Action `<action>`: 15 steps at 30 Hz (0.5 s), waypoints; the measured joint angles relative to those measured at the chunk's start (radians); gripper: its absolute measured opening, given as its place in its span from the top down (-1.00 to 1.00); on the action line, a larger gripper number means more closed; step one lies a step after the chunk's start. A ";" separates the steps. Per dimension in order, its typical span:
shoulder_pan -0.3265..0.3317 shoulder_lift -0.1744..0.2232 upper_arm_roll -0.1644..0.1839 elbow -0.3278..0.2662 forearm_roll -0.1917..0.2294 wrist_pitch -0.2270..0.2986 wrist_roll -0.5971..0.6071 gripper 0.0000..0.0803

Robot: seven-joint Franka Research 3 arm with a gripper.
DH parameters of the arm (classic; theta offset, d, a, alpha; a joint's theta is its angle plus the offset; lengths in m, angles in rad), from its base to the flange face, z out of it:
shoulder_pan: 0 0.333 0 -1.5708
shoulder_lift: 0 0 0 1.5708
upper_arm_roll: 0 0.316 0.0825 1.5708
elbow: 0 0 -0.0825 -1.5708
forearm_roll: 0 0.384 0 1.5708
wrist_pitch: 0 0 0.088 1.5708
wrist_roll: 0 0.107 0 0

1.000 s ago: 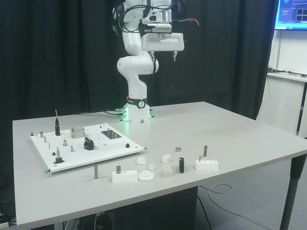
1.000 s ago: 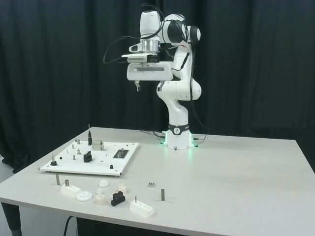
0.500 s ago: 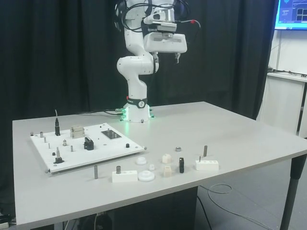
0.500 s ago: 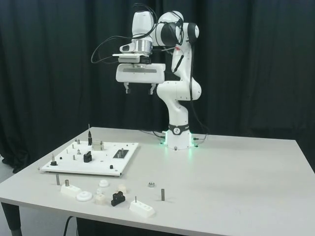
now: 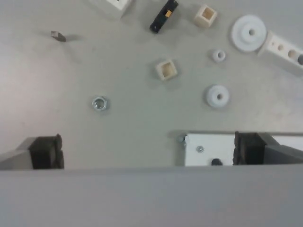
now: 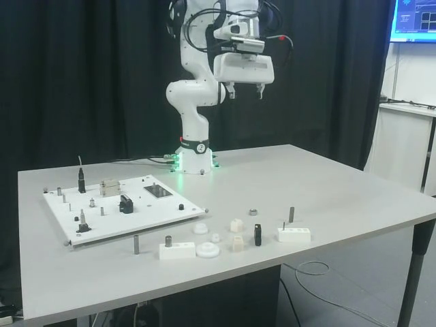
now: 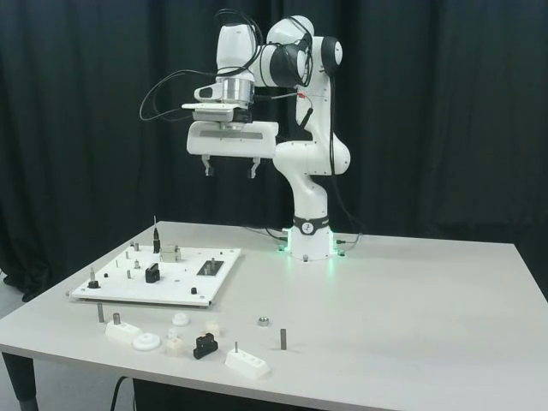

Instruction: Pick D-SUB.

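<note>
I am holding my fingers [image 7: 230, 168] spread wide, empty, high above the counter [image 7: 411, 291]. The D-SUB [image 6: 257, 234] is standing among loose parts near the white board [image 6: 129, 212].

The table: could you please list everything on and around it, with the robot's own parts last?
Table: one, grey, carries everything.
Board: one, white, on the table, holds small fixtures.
Blocks: two, white, near the front edge.
Disc: one, white, beside a block.
Small rounds: two, white, by the board's corner.
Hollow cubes: two, among the loose parts.
Connector piece: one, black, next to the cubes.
Nut: one, grey, behind the cubes.
Pins: two, grey, upright.
Curtain: black, behind the table.
Arm: one, white, green light at its base.
Gripper: one, fingers open, high above the table.
</note>
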 joint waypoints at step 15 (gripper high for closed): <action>0.000 0.173 0.001 0.161 0.000 -0.102 -0.326 -0.99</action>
